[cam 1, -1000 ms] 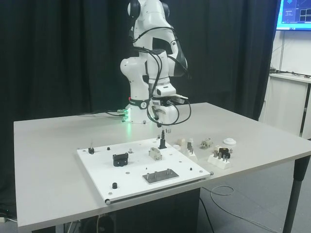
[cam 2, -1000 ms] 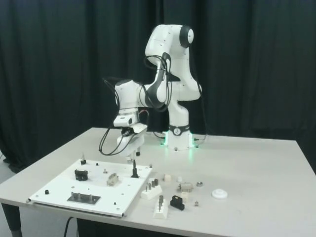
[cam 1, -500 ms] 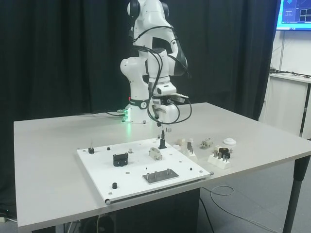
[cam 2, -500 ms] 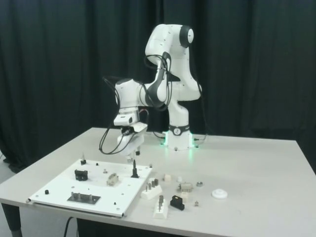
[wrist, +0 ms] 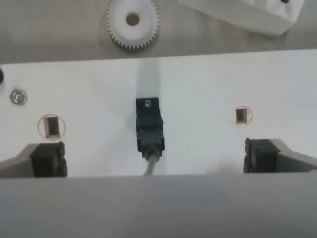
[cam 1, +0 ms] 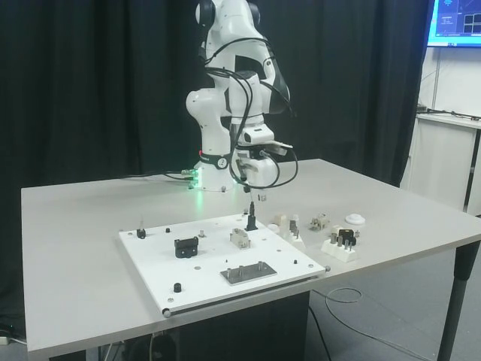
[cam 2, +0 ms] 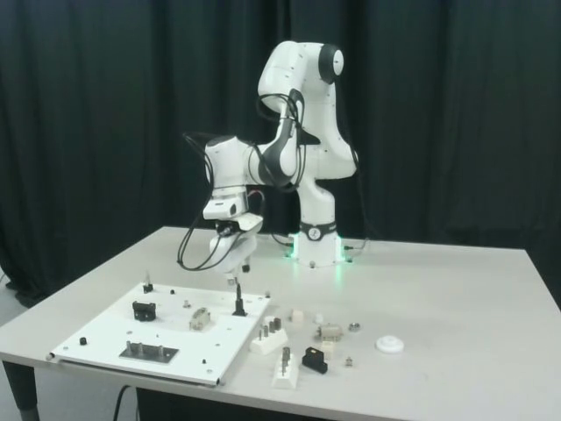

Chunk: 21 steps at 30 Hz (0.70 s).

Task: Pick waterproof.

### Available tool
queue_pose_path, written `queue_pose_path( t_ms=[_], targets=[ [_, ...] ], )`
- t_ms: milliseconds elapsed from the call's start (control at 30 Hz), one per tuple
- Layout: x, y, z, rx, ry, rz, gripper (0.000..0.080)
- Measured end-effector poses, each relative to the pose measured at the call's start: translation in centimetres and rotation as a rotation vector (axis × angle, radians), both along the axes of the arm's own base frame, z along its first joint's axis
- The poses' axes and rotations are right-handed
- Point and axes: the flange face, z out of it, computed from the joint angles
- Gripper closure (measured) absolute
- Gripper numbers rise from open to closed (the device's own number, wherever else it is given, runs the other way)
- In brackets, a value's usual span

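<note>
Black waterproof plug (wrist: 149, 128) seemingly centred below wide-open, empty gripper (wrist: 153, 156).

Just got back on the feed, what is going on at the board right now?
The white arm holds its gripper open above the black waterproof connector, which stands on the white board near its edge. The connector sits midway between the two fingers, not gripped. A white gear lies on the grey table just beyond the board. Nothing is picked yet.
</note>
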Motion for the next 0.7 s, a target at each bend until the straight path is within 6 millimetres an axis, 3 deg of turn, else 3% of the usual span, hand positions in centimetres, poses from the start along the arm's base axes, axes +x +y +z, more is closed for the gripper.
queue_pose_path(
  t_ms=[700],
  targets=[
    [0.08,0.46,0.34,-0.006,0.002,0.007,0.0003]
  ],
)
